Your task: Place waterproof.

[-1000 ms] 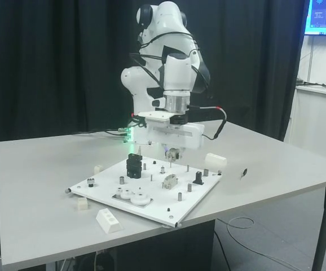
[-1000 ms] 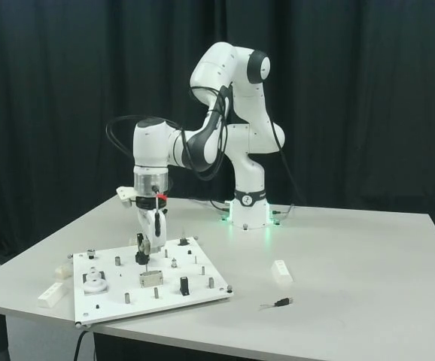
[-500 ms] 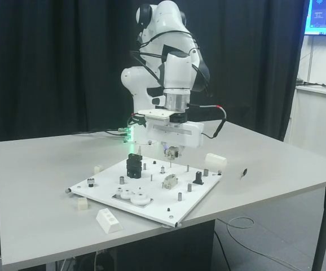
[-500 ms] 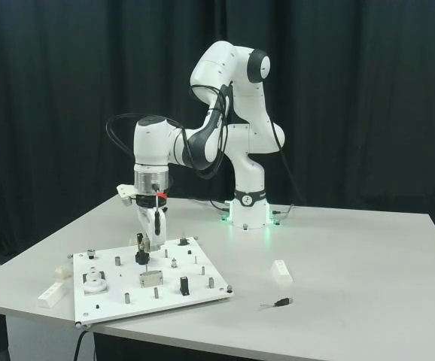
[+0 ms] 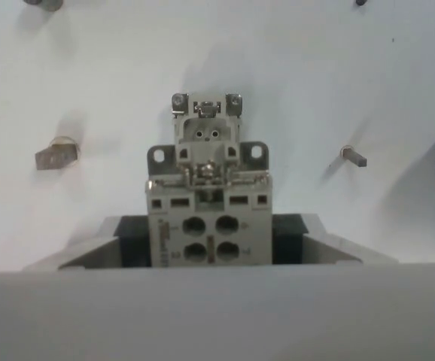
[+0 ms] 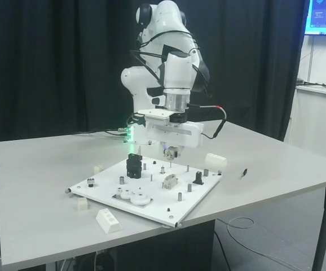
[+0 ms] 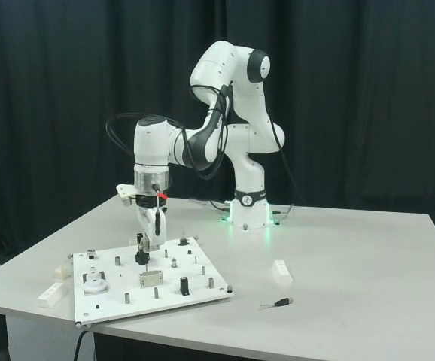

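My grey table carries the white assembly board, which lies flat near the front edge. My white arm reaches from its base at the back of the table and holds my wrist over the board's middle.

My pincer points straight down and is clenched on the waterproof connector, a grey block with four round sockets in its face. In the wrist view the connector hangs directly over its metal receptacle, which is bolted to the board. In both room views the connector is apart from the board, above the receptacle.

A black block stands on the board beside my pincer. Two white gears sit near the board's front edge. Small metal pegs stand around the receptacle.
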